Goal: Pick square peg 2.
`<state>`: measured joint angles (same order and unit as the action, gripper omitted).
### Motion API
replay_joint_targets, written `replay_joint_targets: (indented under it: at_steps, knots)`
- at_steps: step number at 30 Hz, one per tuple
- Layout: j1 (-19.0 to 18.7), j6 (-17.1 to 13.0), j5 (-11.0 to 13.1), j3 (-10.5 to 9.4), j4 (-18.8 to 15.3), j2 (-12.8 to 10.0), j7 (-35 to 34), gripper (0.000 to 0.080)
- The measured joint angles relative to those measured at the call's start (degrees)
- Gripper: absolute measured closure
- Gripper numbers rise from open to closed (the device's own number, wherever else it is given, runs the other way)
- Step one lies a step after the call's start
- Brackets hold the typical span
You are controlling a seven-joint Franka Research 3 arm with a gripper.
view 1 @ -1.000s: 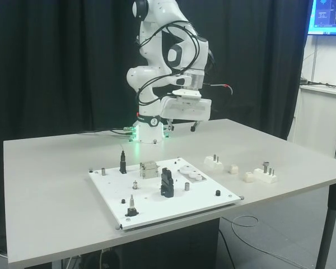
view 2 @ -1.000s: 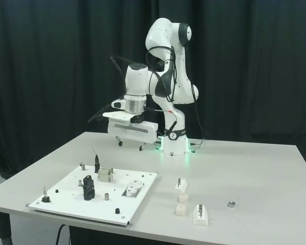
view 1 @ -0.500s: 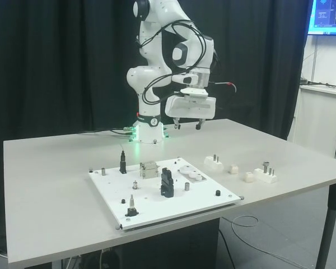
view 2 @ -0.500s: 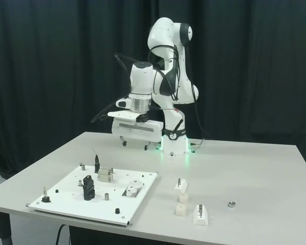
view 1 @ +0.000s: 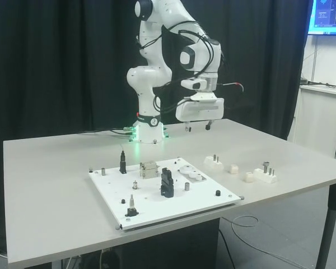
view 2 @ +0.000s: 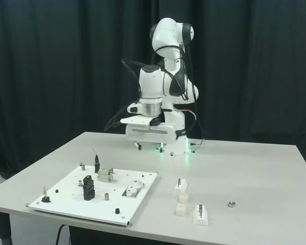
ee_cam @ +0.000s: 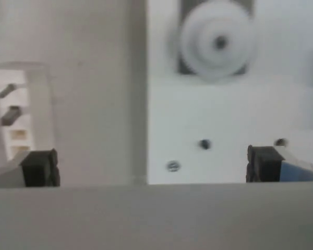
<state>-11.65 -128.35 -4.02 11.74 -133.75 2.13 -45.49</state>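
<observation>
Wrist view: tool (ee_cam: 151, 164) spread above white board (ee_cam: 224, 120)

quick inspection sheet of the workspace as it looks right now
surface: grey table, bearing a white board.
job's things: small white holders with upright pegs, one beside the board, one farther out; which is square peg 2 cannot be told.
clutter: black fixtures and posts on the board; a small ring lies alone on the table.
grippers: gripper open, holding nothing, high above the table.
cables: black cables loop along the arm; one hangs below the table edge.
surroundings: black curtain behind; screen and a white cabinet to one side.
</observation>
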Motion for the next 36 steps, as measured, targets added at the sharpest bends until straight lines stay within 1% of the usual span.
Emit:
replay_joint_targets:
  at_steps: [6,13,17,24,36]
  knots:
    - [-1.4,-1.1,1.5,-1.03,-1.5,-0.3,-1.0,0.0003]
    - [-2.9,-3.7,1.5,-2.08,-3.3,-1.0,-3.6,0.0003]
    - [-3.6,-5.8,1.5,-2.67,-4.4,-1.7,-5.0,0.0003]
    - [-4.7,-9.3,1.6,-3.73,-5.7,-3.6,-7.8,0.0003]
    - [-5.8,-13.7,2.4,-5.7,-6.4,-7.5,-12.0,0.0003]
